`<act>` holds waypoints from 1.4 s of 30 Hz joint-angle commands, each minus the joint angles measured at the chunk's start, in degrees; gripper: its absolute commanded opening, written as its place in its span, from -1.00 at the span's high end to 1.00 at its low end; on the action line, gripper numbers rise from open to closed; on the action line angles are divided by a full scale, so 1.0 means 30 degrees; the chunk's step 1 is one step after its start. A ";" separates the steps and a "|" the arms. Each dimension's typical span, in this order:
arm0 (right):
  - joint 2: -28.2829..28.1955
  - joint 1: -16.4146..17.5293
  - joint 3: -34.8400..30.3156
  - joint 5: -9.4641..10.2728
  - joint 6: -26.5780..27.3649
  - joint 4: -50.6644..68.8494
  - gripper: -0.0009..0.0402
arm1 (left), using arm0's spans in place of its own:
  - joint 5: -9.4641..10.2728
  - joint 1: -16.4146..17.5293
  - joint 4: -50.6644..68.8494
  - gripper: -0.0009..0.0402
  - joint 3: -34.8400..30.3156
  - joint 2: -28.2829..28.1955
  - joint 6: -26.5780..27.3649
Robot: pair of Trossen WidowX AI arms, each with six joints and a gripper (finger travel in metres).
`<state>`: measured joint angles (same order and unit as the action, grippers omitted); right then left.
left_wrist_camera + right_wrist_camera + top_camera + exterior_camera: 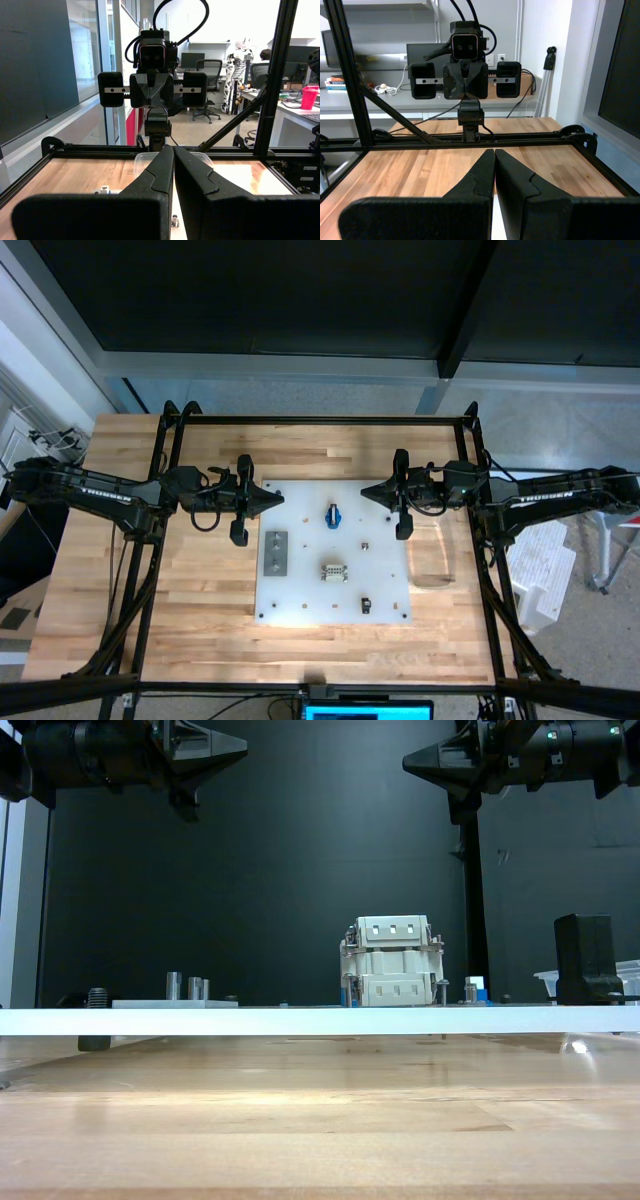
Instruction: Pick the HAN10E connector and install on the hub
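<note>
A pale beige-grey two-tier piece stands on the white board (pixel 300 600). In the low view the HAN10E connector (pixel 393 931) sits squarely on top of the hub (pixel 393 986), which has silvery end flanges. From above the two show as one small block, the connector (pixel 335 572) covering the hub. My left gripper (pixel 280 497) (pixel 243 750) hovers high over the board's left rear, shut and empty, with its fingers (pixel 162 170) pressed together. My right gripper (pixel 365 490) (pixel 407 763) hovers high over the right rear, also shut and empty, fingers (pixel 507 172) together. Both are well clear of the connector.
On the board lie a grey two-hole metal block (pixel 275 552), a small blue fitting (pixel 333 515), a small black part (pixel 366 605) (pixel 587 960) and a tiny silvery stud (pixel 366 547). A clear plastic container (pixel 432 555) sits off the board's right edge. Black frame rails surround the table.
</note>
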<state>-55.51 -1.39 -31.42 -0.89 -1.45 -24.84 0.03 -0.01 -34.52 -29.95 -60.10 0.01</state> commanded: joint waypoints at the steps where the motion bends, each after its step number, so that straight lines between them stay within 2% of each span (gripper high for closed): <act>1: -0.0029 0.0007 0.0000 0.0007 -0.0415 0.0029 0.96 | 0.0000 0.0000 -0.0007 0.96 0.0000 -0.0007 -0.0007; 42: -0.0029 0.0015 0.0000 0.0000 -0.0364 0.0525 0.96 | 0.0000 0.0000 -0.0007 0.96 0.0000 0.0000 -0.0007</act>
<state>-55.59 -1.37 -31.40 -0.89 -2.48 -23.75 0.03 -0.01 -34.52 -29.95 -60.10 0.01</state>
